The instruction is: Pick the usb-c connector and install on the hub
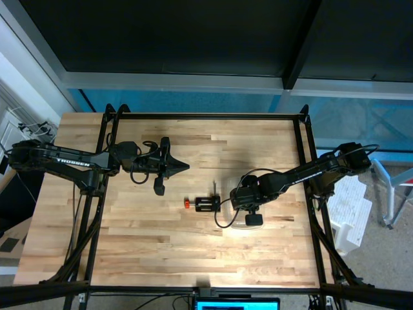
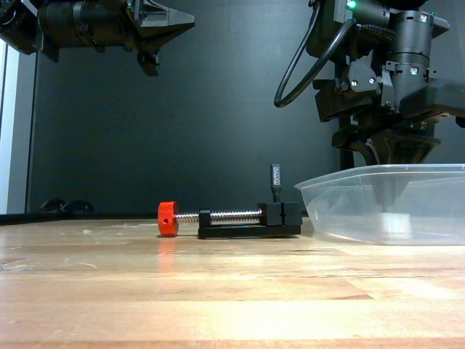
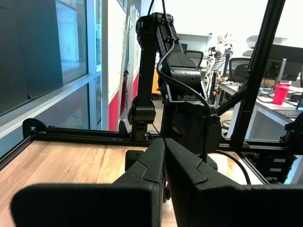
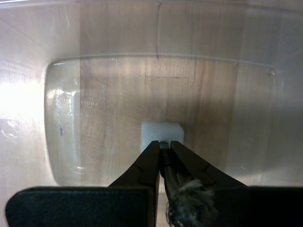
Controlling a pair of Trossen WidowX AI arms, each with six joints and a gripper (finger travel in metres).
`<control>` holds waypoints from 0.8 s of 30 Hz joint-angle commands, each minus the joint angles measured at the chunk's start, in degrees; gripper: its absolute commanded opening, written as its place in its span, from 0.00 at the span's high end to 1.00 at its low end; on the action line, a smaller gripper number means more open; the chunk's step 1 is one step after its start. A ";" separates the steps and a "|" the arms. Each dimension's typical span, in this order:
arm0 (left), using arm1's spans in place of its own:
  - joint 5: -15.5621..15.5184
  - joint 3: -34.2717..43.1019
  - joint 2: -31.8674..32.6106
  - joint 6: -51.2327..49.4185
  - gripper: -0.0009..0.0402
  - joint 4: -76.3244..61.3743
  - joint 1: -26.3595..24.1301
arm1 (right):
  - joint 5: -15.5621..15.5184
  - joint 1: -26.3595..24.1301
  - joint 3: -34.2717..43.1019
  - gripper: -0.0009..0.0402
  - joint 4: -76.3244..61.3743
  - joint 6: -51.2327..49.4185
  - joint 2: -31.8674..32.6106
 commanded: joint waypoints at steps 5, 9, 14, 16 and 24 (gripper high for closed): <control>0.00 0.02 0.02 0.00 0.98 0.00 0.00 | 0.00 0.00 0.02 0.98 0.02 0.07 -0.02; 0.02 0.02 0.02 0.00 0.98 0.00 0.02 | -0.02 0.00 0.02 0.98 0.00 0.04 -0.28; 0.00 0.02 0.02 0.00 0.98 0.00 0.02 | 0.00 -0.04 0.50 0.98 -0.76 0.07 -1.95; 0.02 0.02 0.02 0.00 0.98 0.02 0.02 | -0.02 -0.04 1.27 0.98 -2.05 0.04 -2.82; 0.00 0.02 0.02 0.00 0.98 0.00 0.02 | 0.07 -0.13 5.97 0.98 -7.98 0.22 -6.49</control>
